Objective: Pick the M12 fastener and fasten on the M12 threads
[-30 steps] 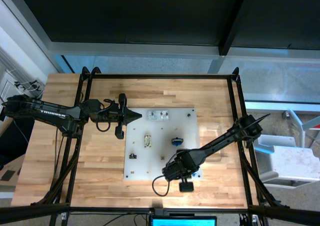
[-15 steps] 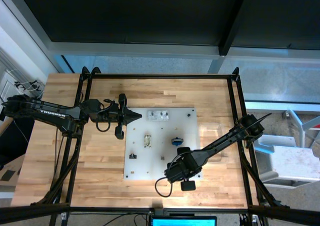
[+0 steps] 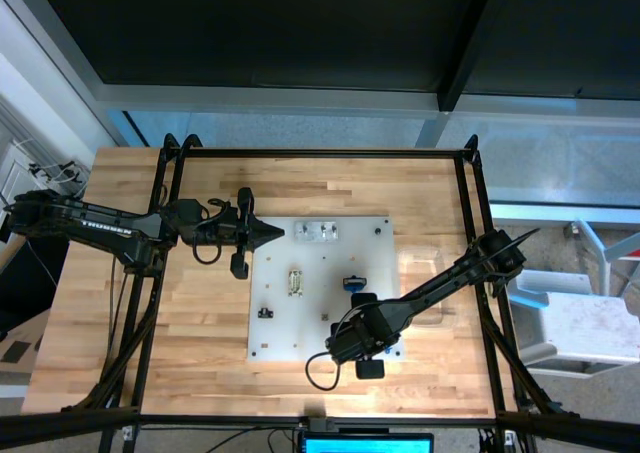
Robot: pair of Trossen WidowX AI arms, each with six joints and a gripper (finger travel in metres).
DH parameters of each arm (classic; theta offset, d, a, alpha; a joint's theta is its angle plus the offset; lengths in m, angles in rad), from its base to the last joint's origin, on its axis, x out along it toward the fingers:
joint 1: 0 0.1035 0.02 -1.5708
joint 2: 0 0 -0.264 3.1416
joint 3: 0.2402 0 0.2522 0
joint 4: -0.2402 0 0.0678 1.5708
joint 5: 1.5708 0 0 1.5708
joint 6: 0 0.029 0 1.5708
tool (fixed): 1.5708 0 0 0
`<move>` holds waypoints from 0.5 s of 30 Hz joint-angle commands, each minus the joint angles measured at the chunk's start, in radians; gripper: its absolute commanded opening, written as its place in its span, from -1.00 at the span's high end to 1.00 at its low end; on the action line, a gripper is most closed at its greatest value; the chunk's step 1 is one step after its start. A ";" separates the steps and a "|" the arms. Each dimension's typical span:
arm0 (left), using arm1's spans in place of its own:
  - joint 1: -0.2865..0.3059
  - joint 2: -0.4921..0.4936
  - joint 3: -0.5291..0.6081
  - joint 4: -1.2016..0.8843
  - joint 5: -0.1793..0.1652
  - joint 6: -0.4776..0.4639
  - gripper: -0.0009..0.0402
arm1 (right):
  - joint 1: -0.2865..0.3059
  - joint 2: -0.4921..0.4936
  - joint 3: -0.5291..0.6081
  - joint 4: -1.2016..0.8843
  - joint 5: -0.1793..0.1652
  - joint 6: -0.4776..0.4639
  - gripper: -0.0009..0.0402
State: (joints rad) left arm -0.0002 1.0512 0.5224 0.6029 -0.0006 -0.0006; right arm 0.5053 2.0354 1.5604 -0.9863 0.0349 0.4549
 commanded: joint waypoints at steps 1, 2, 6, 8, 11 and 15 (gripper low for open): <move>0.000 0.000 0.000 0.000 0.000 0.000 0.96 | 0.001 0.001 0.000 0.003 -0.047 -0.002 0.96; 0.000 0.000 0.000 0.000 0.000 0.000 0.96 | 0.001 -0.003 0.000 0.000 -0.098 -0.009 0.96; 0.000 0.003 0.000 0.000 0.000 0.000 0.96 | 0.001 -0.024 0.000 -0.026 -0.248 -0.023 0.96; 0.000 0.003 0.000 0.000 0.000 0.000 0.96 | 0.001 -0.033 0.000 -0.046 -0.233 -0.023 0.96; 0.000 0.003 0.000 0.000 0.000 0.000 0.96 | 0.001 -0.037 0.000 -0.063 -0.142 -0.010 0.96; 0.000 0.003 0.000 0.000 0.000 0.000 0.96 | 0.000 -0.037 0.000 -0.058 -0.024 0.008 0.96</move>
